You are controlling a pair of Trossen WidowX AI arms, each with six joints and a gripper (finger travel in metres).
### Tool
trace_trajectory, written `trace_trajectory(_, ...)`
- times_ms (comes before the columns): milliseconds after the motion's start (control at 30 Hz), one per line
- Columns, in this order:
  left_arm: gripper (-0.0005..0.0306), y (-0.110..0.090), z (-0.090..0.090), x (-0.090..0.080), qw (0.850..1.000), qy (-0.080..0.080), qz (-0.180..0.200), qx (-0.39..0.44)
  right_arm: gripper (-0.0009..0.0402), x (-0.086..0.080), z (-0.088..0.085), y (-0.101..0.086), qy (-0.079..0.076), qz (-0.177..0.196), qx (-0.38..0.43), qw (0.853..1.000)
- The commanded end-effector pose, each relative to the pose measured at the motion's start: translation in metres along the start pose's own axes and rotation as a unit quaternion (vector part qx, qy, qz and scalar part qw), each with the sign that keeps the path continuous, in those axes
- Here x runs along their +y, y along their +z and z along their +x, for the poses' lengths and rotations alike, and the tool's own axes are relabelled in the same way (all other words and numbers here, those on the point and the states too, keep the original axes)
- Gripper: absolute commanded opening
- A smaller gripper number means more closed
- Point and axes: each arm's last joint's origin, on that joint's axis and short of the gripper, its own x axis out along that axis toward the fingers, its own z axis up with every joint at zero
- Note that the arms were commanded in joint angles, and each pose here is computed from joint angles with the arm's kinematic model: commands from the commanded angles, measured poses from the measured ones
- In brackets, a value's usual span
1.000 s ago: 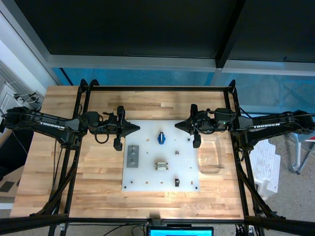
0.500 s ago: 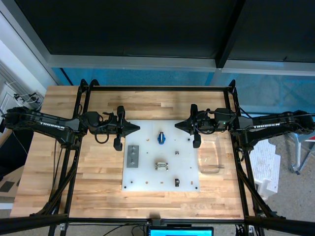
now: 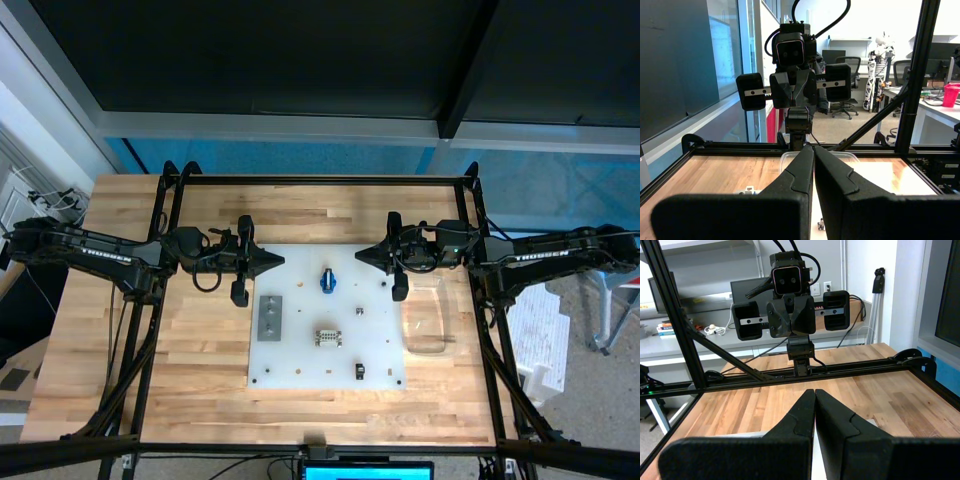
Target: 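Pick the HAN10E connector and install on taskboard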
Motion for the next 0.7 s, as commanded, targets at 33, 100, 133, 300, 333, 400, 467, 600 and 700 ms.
trace_trajectory(33,0.0001,0.0,0.0001,0.0,1.0,0.0,0.0,0.0,0.0,0.0,0.0,0.0001,0.0,0.0,0.0,1.0)
trace_trajectory(100,0.0001,0.0,0.0001,0.0,1.0,0.0,0.0,0.0,0.0,0.0,0.0,0.0001,0.0,0.0,0.0,1.0)
trace_trajectory(133,0.0001,0.0,0.0001,0.0,1.0,0.0,0.0,0.0,0.0,0.0001,0.0,0.0001,0.0,0.0,0.0,1.0)
trace_trajectory(300,0.0001,0.0,0.0001,0.0,1.0,0.0,0.0,0.0,0.0,0.0001,0.0,0.0002,0.0,0.0,0.0,1.0)
trace_trajectory(333,0.0001,0.0,0.0001,0.0,1.0,0.0,0.0,0.0,0.0,0.0,0.0,0.0002,0.0,0.0,0.0,1.0)
trace_trajectory(400,0.0001,0.0,0.0001,0.0,1.0,0.0,0.0,0.0,0.0,0.0,0.0,0.0002,0.0,0.001,-0.001,1.0)
trace_trajectory(467,0.0001,0.0,0.0001,0.0,1.0,0.0,0.0,0.0,0.0,0.0,0.0,0.0002,0.0,0.001,-0.001,1.0)
trace_trajectory(600,0.0001,0.0001,0.0001,0.0,1.0,0.0,0.0,0.0,0.0,0.0001,0.0,0.0002,0.001,0.001,0.0,1.0)
trace_trajectory(700,0.0001,0.0,0.0001,0.0,1.0,0.0,0.0,0.0,0.0,0.0005,0.0,0.0014,0.005,-0.001,-0.007,1.0)
